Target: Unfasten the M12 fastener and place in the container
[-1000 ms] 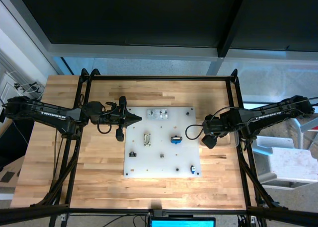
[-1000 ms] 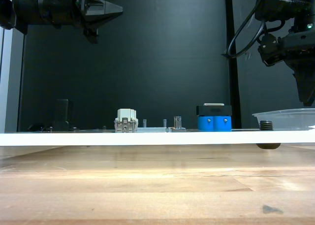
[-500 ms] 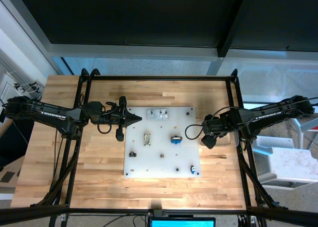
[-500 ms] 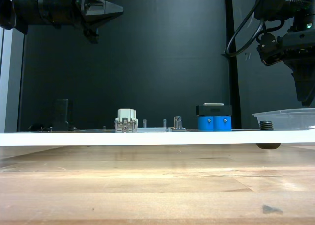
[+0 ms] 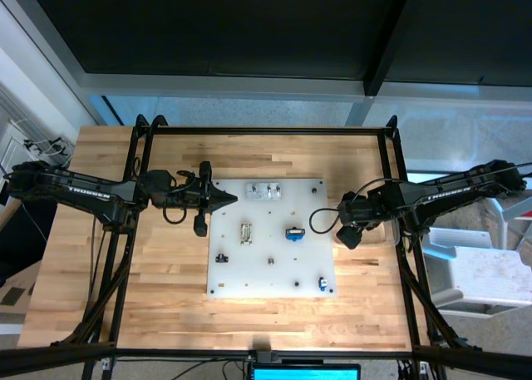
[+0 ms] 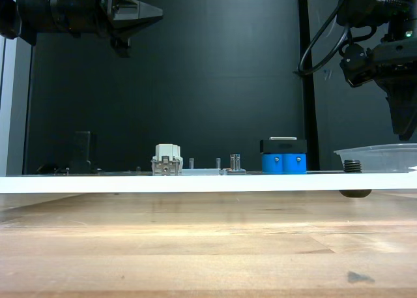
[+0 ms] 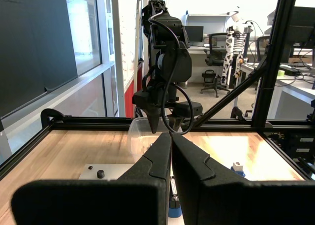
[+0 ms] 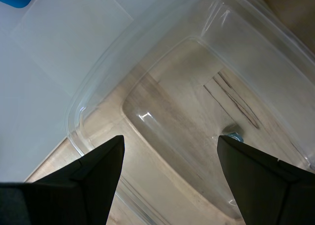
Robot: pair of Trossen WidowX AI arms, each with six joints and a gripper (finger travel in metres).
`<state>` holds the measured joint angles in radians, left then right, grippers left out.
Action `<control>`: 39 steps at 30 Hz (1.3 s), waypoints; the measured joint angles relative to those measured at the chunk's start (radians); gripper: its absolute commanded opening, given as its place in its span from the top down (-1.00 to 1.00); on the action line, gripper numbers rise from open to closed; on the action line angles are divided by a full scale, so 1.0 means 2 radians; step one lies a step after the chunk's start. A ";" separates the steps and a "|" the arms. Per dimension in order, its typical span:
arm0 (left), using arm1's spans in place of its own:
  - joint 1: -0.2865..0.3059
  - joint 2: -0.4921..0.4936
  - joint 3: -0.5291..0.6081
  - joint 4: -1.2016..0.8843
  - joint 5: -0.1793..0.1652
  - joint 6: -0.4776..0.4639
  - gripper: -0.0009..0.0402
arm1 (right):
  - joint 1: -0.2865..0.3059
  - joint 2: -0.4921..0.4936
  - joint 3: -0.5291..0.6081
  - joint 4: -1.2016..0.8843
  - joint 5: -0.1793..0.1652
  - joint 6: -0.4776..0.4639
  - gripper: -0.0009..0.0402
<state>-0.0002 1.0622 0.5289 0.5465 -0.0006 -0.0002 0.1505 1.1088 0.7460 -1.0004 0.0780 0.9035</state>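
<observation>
My right gripper [image 8: 170, 139] hangs open above the container [image 8: 88, 107], a see-through tray lying just off the white board's [image 5: 249, 272] right edge. A small silver nut [image 8: 233, 135] lies on the tray's floor, apart from both fingers. The black ribbed stud [image 6: 352, 165] shows bare ribs in front of the tray [image 6: 378, 156]. In the high view the right gripper [image 5: 350, 235] sits beside the board's right edge. My left gripper [image 5: 226, 199] is held high over the board's far left part, shut on nothing [image 7: 171, 141].
The board carries a blue block [image 6: 283, 161], a grey connector [image 6: 167, 161], a silver post [image 6: 234, 162] and a clear fixture [image 5: 263, 190] at the far side. A black frame [image 5: 266, 131] runs round the wooden table.
The right gripper has drifted a little to the left above the tray. Nothing else has moved.
</observation>
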 measured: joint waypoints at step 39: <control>0.000 0.000 0.000 0.000 0.000 0.000 0.96 | 0.000 0.000 0.000 0.009 0.000 0.000 -0.33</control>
<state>-0.0002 1.0622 0.5289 0.5465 -0.0006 -0.0006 0.1505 1.1088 0.7460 -0.9821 0.0784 0.9035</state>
